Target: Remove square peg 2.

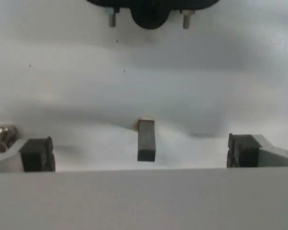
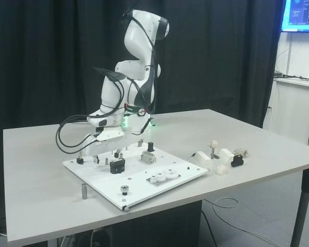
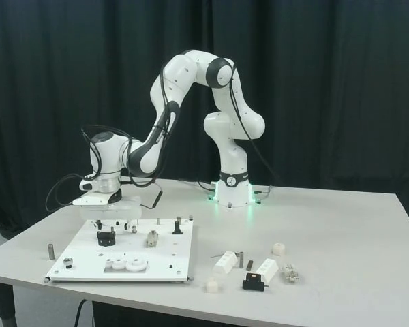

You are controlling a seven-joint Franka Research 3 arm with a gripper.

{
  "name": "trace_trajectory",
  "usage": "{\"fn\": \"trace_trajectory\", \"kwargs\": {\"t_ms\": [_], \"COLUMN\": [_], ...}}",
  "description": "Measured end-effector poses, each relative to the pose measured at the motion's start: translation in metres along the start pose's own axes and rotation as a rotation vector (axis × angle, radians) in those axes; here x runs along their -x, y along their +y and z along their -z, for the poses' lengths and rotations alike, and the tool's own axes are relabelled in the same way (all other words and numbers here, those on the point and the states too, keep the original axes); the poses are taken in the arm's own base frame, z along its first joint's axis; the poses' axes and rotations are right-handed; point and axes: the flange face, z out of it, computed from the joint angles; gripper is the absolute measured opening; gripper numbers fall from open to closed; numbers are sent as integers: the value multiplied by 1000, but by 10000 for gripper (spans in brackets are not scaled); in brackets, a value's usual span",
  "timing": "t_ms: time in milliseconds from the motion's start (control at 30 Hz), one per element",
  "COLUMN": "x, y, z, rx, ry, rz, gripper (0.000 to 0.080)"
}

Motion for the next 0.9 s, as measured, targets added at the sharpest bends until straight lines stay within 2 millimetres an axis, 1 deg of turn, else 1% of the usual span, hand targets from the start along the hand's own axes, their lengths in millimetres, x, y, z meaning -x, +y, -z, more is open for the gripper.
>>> {"fn": "trace_trajectory", "kwargs": {"t_ms": [500, 533, 733, 767, 900], "x": [4, 4, 4, 4, 3], "y": [0, 0, 0, 0, 4], "z": [-7, -7, -8, -8, -7], "rx": [-7, -7, -7, -7, -3], "ry": [11, 11, 10, 10, 23], "rz": [-14, -14, -15, -14, -11], "gripper": [790, 456, 456, 298, 298]}}
